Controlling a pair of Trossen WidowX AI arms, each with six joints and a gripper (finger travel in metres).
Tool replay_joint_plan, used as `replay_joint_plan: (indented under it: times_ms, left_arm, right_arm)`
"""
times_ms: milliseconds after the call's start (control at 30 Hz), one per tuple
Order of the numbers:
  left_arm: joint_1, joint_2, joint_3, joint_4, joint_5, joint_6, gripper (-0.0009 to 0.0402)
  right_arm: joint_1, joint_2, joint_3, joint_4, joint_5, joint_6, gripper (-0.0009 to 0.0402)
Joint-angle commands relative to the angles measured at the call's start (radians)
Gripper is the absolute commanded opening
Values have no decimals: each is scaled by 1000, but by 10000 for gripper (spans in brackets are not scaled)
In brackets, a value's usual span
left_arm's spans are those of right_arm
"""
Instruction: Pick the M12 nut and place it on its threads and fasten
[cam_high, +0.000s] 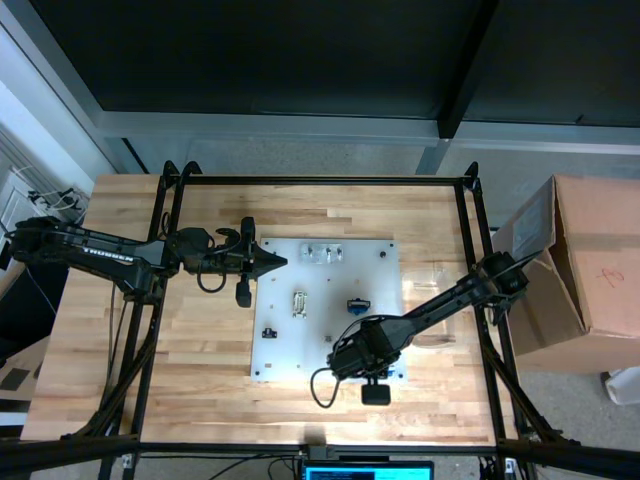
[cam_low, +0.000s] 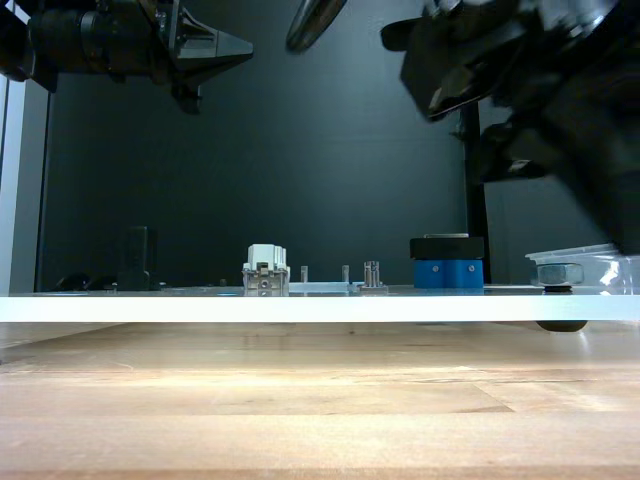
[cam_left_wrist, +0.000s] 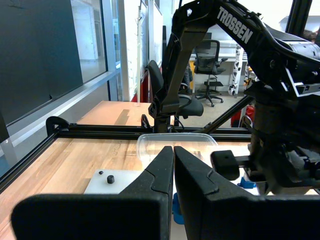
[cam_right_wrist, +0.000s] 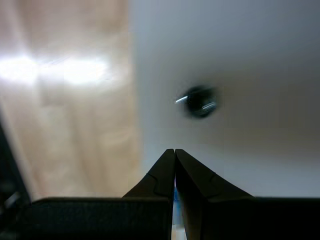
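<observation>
One white board (cam_high: 290, 340); two grippers, jaws together: left gripper (cam_left_wrist: 173, 150) at its far left edge, right gripper (cam_right_wrist: 174, 152) above its near edge; one silver nut (cam_low: 558, 273), one clear tray (cam_left_wrist: 150, 145), one cardboard box (cam_high: 580, 270)

High view overhead, low view table-level; both share white board (cam_high: 280, 350).

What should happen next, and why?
Probably open the right claw, shut empty above the board's near edge, and move to the silver nut; whether it's on its stud I cannot tell. Left claw hangs shut over the board's left edge.
</observation>
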Motion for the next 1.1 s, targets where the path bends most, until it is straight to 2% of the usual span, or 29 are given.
replay_joint_plan:
  times_ms: [33,167,433,500,533,600,633,667,767,833,967,1100]
  left_arm:
    - [0,0,0,0,0,0,0]
    - [0,0,0,0,0,0,0]
    - [0,0,0,0,0,0,0]
    - [0,0,0,0,0,0,0]
    - [0,0,0,0,0,0,0]
    - [0,0,0,0,0,0,0]
    - [0,0,0,0,0,0,0]
    - [0,0,0,0,0,0,0]
    - [0,0,0,0,0,0,0]
    - [0,0,0,0,0,0,0]
    - [0,0,0,1,0,0,0]
    - [0,0,0,0,0,0,0]
  right_arm:
    - [1,0,-1,-2,95,40,0]
    - [1,0,-1,13,177,45,0]
    - [2,5,-12,58,171,42,0]
    - [1,5,-13,58,117,40,0]
    - [1,5,-13,58,54,34,0]
    - [1,5,-13,57,-109,-4,0]
    - [2,4,-13,53,-154,-12,0]
    - [2,3,-13,48,-171,-11,0]
    - [2,-2,-7,19,-127,-8,0]
    - [2,-3,-5,8,-73,-8,0]
    - [1,-10,-5,0,71,28,0]
    - [1,-11,-5,3,166,60,0]
